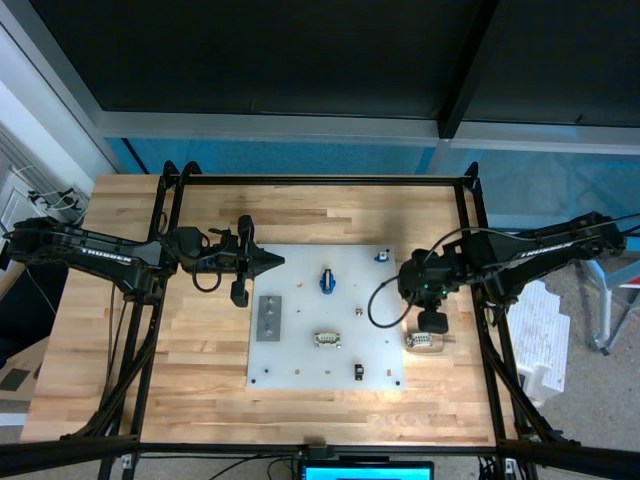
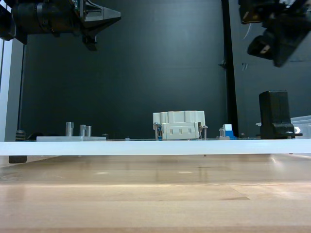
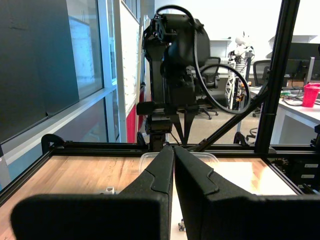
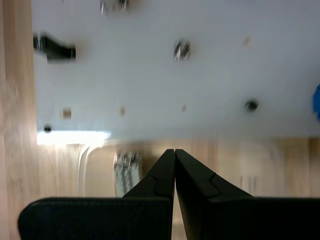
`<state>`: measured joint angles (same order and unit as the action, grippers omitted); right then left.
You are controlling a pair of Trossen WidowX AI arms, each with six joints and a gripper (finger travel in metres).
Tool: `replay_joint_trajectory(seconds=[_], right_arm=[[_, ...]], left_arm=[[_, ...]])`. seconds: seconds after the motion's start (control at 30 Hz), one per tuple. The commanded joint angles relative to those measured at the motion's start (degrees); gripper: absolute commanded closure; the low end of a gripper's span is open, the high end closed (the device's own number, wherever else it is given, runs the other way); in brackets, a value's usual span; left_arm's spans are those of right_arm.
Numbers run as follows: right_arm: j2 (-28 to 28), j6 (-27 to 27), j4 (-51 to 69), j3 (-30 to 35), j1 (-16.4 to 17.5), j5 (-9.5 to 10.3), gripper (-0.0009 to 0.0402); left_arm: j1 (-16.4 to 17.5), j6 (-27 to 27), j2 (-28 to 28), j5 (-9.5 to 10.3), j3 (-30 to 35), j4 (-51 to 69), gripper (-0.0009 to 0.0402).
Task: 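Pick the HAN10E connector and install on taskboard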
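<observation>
1. Both sets of jaws are pressed together; the left gripper (image 1: 279, 261) hovers high over the white board's (image 1: 300, 372) far-left corner.
2. The right gripper (image 4: 174, 151) hangs above the connector (image 1: 420, 341), which lies in a clear tray (image 4: 97, 175) just beside the board.

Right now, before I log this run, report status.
Left gripper shut, high over left edge of taskboard. Right gripper shut, above HAN10E connector. Connector in clear tray, right of taskboard. Nothing between.

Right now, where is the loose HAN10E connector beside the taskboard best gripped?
Probably across its long beige sides at mid-length, from straight above: the HAN10E connector lies flat in the clear tray. The right gripper, shut, hovers near it. The left gripper, shut, hangs over the far-left corner of the taskboard.
</observation>
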<state>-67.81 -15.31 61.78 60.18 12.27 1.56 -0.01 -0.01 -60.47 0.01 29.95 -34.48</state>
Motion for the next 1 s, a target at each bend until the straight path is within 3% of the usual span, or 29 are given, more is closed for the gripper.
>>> replay_joint_trajectory(seconds=[0.03,0.27,0.43,0.67,0.8,1.0], right_arm=[[-0.8,-2.4,2.2,0.0,2.9,-0.37,0.0393],[-2.1,-6.9,4.7,0.0,8.7,-0.70,0.0393],[-3.3,-9.0,5.2,0.0,12.0,-3.23,0.0393],[-4.0,-9.9,5.2,0.0,13.0,-3.54,0.0386],[-4.0,-10.3,5.2,-0.2,14.0,-5.27,0.0353],[-4.0,-11.5,4.5,-1.9,15.5,-6.54,0.0261]], left_arm=[[0.0,0.0,0.0,0.00,0.0,0.0,0.0392],[0.0,0.0,0.0,0.00,0.0,0.0,0.0392],[0.0,0.0,0.0,0.00,0.0,0.0,0.0392],[0.0,0.0,0.0,0.00,0.0,0.0,0.0392],[0.0,0.0,0.0,0.00,0.0,0.0,0.0392],[0.0,0.0,0.0,0.00,0.0,0.0,0.0392]])
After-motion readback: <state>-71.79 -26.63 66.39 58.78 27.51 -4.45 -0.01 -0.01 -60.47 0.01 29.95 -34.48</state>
